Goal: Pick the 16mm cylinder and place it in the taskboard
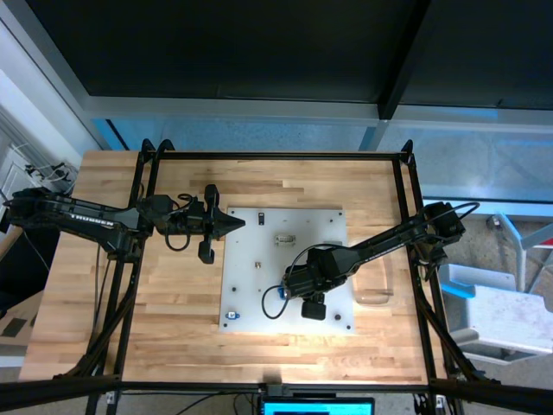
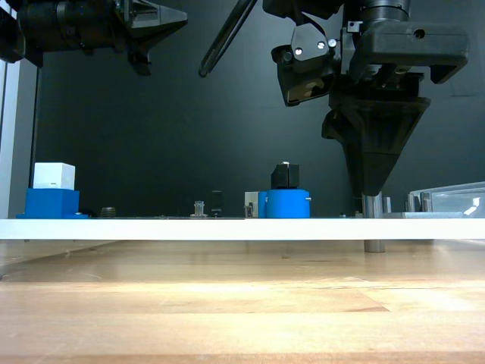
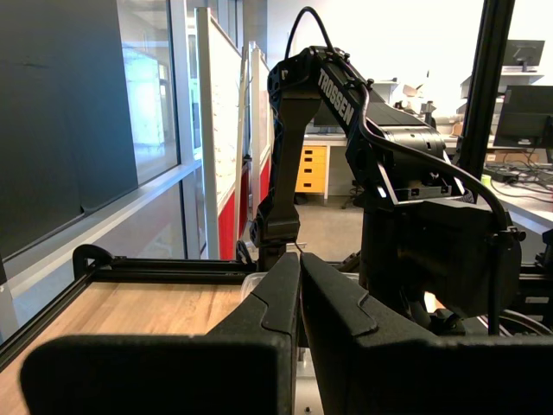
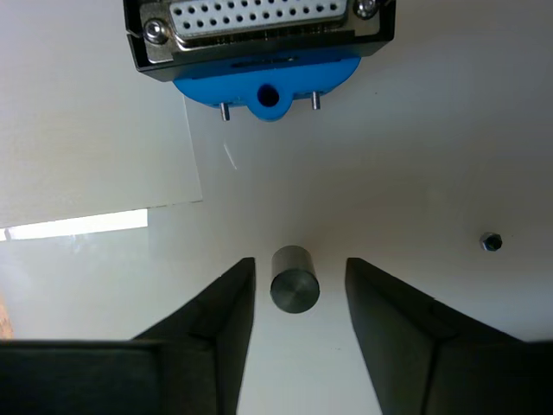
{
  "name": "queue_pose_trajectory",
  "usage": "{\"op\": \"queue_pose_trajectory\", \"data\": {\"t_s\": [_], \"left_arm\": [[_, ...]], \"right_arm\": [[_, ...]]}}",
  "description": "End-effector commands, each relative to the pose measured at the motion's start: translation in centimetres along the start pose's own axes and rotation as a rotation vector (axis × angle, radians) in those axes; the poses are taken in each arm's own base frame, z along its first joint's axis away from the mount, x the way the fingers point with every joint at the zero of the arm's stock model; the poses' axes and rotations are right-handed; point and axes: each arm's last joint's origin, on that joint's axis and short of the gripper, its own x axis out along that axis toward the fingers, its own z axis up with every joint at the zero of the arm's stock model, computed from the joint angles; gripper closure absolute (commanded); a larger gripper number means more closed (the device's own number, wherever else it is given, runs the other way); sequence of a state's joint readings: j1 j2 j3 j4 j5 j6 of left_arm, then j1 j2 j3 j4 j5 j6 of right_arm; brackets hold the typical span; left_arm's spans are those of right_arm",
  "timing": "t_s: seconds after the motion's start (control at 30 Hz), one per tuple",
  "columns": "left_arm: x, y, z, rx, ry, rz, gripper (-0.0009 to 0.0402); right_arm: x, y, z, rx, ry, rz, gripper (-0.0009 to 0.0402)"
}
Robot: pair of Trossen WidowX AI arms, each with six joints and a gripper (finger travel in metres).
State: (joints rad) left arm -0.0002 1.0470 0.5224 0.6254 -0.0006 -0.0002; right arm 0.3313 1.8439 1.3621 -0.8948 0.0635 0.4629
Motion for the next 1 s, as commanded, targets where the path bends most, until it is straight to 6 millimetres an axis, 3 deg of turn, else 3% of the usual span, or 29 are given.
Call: {"op": "queue_pose_trajectory", "data": {"t_s": [0.03, 0.27, 1.0], "left_arm": [[0.0, 0.0, 0.0, 0.0, -0.001, 0.0, 0.0393], [0.0, 0.0, 0.0, 0.0, -0.001, 0.0, 0.0393], [0.0, 0.0, 0.0, 0.0, 0.0, 0.0, 0.0393]], "right_arm": [[0.0, 0.1, -0.1, -0.002, 0.005, 0.002, 0.0212], [-0.3, 0.2, -0.2, -0.007, 0.008, 0.001, 0.018], [-7.3, -0.4, -2.0, -0.026, -0.061, 0.038, 0.0165]]}}
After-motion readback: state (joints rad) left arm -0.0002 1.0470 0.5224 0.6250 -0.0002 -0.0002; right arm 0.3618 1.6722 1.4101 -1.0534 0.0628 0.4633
